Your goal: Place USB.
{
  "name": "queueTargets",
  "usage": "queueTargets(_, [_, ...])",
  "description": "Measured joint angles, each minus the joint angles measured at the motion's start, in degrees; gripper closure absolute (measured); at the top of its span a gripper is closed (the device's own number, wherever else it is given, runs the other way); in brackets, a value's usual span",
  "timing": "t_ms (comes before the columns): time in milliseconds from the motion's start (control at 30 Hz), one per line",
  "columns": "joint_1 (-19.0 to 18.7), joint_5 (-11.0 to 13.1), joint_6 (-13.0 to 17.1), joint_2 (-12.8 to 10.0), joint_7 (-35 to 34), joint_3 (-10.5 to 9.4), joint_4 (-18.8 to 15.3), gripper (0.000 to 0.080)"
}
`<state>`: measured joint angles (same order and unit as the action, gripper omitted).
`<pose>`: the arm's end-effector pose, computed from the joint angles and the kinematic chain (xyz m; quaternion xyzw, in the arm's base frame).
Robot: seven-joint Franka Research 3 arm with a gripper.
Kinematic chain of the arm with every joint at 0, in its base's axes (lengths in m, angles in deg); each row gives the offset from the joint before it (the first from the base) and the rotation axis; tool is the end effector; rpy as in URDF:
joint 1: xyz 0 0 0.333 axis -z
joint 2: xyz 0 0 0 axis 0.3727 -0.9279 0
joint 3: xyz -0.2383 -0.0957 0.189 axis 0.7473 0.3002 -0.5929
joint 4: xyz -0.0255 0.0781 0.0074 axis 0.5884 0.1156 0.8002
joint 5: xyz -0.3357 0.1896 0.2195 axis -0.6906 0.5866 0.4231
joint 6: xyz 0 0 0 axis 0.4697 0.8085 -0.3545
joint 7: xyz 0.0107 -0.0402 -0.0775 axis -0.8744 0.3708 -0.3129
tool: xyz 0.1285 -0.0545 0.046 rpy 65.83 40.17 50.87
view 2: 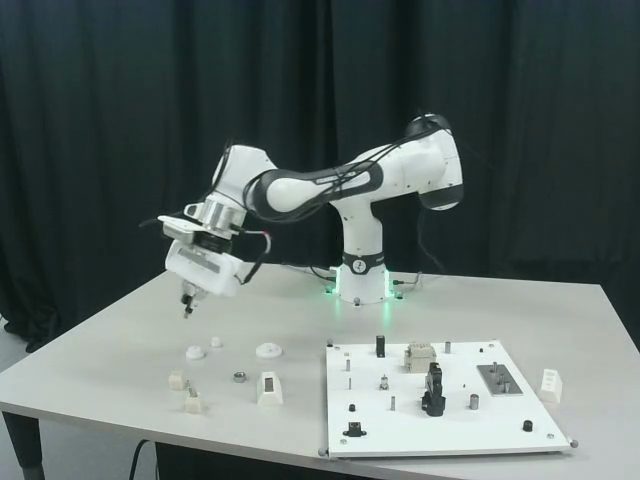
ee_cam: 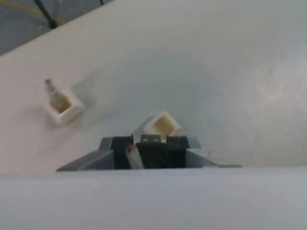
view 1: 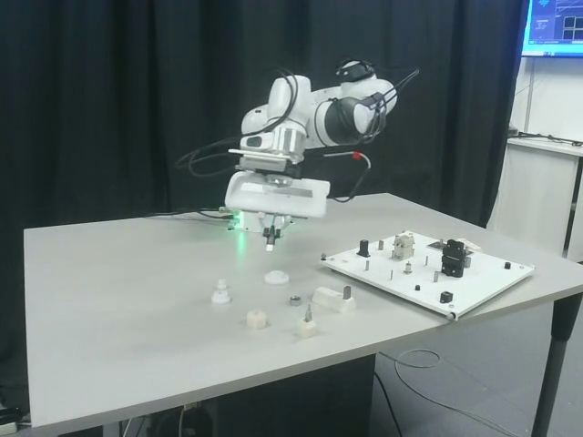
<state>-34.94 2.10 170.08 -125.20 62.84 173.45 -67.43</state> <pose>0.5804 -0.2603 0.2874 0.7754 -0.5871 0.2326 0.0058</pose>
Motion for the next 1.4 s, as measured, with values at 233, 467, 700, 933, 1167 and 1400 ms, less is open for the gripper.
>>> queueTargets(233, [5.42, 0.06, -2.23, -0.54, -4.72, -1.33, 3.52, 0.0662])
queueTargets(467, [10.32, 0.10, -5.17, -1.83, -11.24, -2.43, 7.44, 0.0662])
queueTargets(700, [14.00, -0.23, -6.62, -2.34, -17.74, -3.78, 10.83, 0.0662])
queueTargets(933, [16.60, -1.26, -8.81, -2.45, -23.85, -4.75, 13.58, 0.0662])
queueTargets(1167, [18.45, -2.57, -11.35, -2.91, -30.70, -5.07, 16.03, 0.0662])
queueTargets(1400, [19.94, -5.14, -11.85, -3.01, -36.95, -6.02, 18.49, 0.0662])
